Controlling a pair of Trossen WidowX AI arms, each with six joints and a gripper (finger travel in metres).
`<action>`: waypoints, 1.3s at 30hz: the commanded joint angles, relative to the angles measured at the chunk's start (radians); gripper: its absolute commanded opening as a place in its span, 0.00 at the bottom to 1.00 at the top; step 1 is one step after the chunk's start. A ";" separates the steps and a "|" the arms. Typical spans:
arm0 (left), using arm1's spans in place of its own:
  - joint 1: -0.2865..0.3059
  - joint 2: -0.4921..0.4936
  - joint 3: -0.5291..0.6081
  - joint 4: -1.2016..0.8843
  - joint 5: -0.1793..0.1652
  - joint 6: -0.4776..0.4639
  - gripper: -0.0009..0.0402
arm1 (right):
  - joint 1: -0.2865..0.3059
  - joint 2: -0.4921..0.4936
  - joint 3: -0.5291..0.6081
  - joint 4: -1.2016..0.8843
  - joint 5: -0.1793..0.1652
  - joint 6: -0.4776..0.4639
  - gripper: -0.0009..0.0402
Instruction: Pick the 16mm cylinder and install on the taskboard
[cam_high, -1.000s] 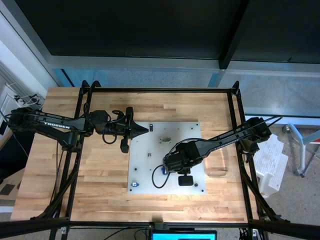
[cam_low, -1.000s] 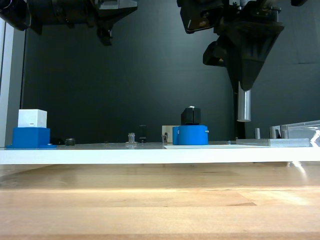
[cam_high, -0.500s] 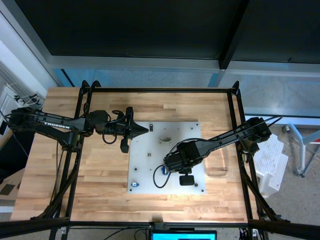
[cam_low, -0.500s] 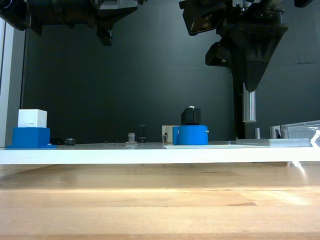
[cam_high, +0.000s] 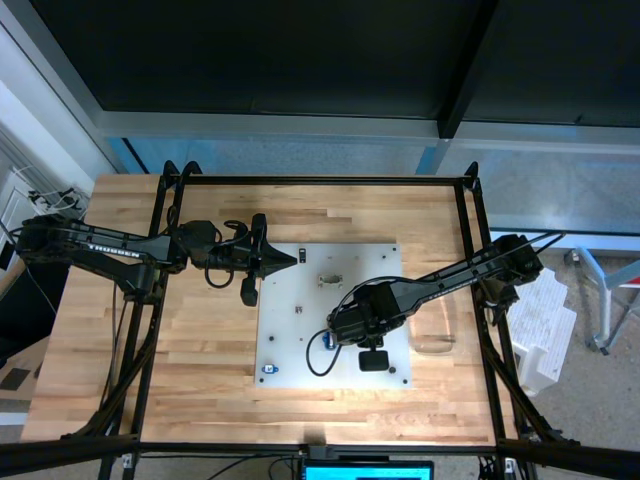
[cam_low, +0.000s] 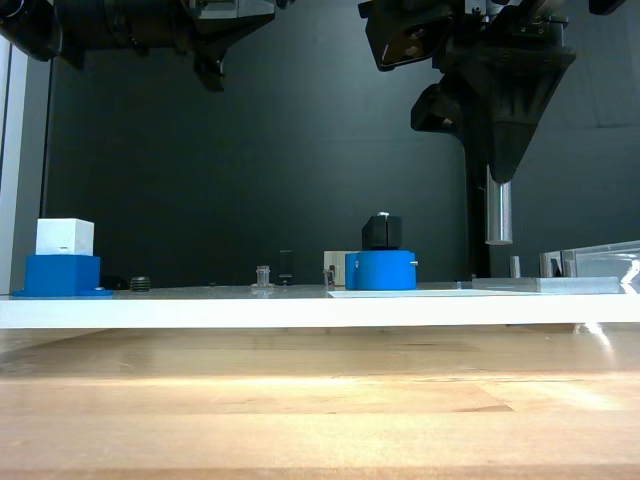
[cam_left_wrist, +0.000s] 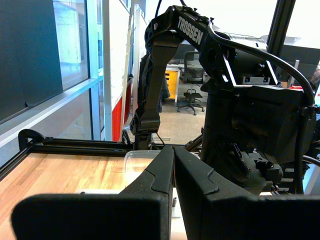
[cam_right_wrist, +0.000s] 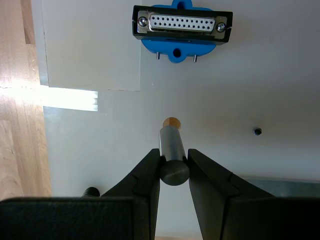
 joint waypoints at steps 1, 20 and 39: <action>0.000 0.000 0.000 0.000 0.000 0.000 0.02 | 0.000 0.000 0.000 -0.003 0.000 0.005 0.05; 0.000 0.000 0.000 0.000 0.000 0.000 0.02 | -0.002 0.129 0.100 -0.063 0.000 0.049 0.05; 0.000 0.000 0.000 0.000 0.000 0.000 0.02 | -0.005 0.116 0.046 -0.037 0.005 0.061 0.05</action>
